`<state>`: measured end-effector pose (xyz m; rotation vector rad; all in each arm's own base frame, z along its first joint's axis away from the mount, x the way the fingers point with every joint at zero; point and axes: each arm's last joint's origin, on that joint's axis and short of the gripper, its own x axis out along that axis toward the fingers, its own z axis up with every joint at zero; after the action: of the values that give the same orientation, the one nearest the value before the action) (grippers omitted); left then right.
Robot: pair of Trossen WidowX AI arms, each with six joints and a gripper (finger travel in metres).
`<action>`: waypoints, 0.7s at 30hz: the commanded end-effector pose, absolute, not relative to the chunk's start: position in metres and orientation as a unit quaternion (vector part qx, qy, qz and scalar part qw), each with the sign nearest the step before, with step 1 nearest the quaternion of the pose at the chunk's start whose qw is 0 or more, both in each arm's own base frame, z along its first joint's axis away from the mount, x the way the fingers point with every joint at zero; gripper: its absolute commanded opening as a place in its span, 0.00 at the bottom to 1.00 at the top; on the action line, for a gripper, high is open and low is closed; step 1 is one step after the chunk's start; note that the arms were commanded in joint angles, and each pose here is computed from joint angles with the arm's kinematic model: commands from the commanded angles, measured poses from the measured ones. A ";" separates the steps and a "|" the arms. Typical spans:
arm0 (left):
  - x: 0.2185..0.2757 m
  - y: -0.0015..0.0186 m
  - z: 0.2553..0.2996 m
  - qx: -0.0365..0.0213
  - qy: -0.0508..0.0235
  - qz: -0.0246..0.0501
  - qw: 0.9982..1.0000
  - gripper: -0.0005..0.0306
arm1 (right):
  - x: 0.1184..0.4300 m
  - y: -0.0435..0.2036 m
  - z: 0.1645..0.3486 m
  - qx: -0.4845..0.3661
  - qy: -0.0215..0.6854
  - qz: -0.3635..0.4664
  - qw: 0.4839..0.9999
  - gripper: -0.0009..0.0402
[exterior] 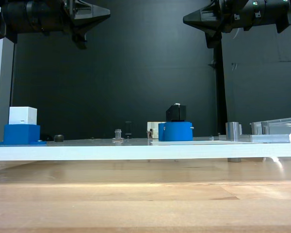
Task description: Remove the 16mm cylinder and place in the container
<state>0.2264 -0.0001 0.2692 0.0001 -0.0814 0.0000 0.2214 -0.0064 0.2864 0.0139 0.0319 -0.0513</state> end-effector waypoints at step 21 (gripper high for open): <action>0.2265 0.0001 0.2693 0.000 -0.041 0.000 0.999 0.02 | 0.223 0.010 0.287 0.034 0.152 0.002 0.988 0.02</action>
<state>0.2264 0.0000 0.2692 0.0001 -0.0814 0.0008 0.2225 0.0060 0.2862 0.0719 0.2596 -0.0120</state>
